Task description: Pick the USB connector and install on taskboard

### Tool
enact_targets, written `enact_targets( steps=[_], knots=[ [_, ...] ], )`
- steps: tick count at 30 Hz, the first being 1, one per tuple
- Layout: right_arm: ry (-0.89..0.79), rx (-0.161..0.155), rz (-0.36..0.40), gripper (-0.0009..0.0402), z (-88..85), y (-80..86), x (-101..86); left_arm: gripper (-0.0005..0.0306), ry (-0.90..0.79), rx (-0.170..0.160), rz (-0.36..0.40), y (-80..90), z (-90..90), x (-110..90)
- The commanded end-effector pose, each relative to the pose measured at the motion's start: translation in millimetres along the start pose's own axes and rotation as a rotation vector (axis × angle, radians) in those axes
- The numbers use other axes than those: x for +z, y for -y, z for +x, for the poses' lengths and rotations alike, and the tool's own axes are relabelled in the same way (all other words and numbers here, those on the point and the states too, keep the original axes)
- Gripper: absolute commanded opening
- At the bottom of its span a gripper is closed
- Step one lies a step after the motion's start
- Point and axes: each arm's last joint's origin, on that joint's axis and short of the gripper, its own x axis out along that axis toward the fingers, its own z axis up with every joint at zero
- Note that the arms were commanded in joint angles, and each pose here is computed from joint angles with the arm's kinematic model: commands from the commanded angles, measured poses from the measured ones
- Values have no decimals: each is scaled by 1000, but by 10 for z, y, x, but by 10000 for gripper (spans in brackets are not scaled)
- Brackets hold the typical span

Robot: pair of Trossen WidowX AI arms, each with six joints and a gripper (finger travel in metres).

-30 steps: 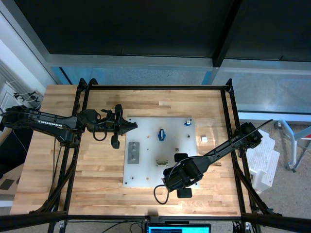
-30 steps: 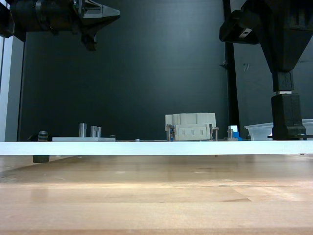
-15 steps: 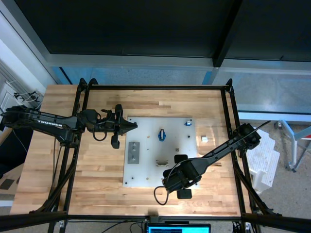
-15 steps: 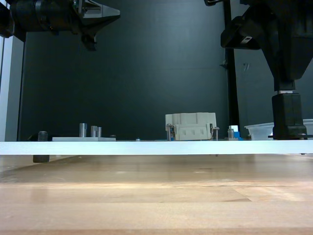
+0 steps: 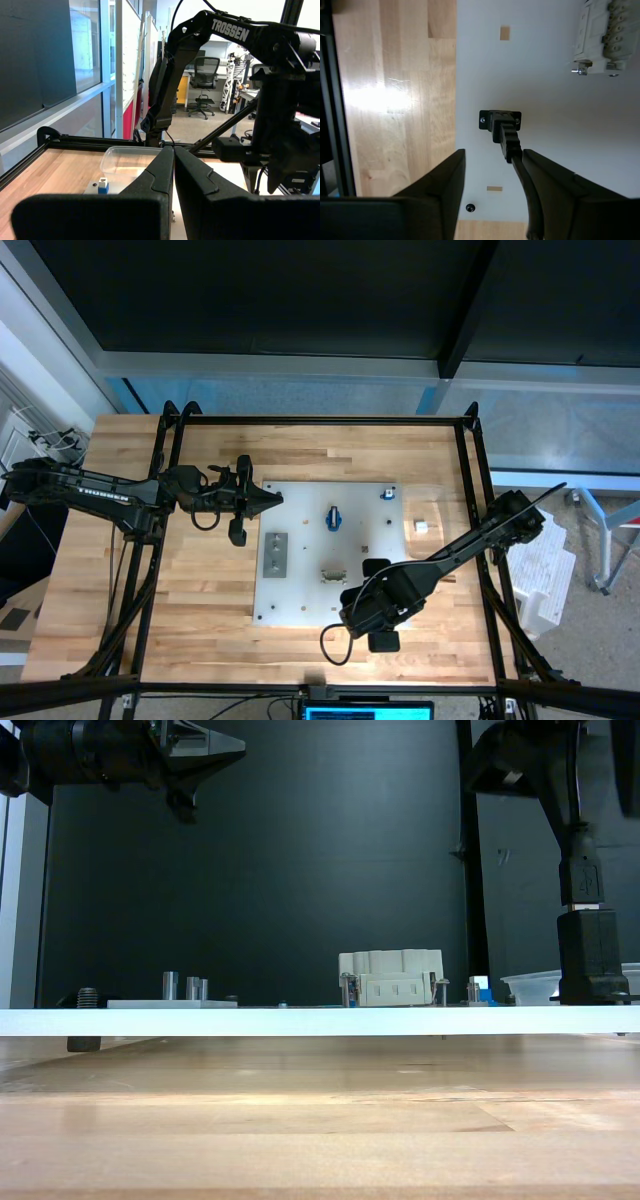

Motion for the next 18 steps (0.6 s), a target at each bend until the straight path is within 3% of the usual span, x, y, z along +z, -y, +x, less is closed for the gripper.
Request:
enact_targets(
  steps=[1, 8, 18],
  knots=[
    [22, -1, 3, 199, -91, 19, -18, 0, 0, 0, 0, 0, 0, 0],
    [45, 8, 4, 216, -231, 51, -61, 0, 0, 0, 0, 0, 0, 1],
    [39, 6, 2, 215, -257, 61, -80, 0, 0, 0, 0, 0, 0, 0]
  ],
)
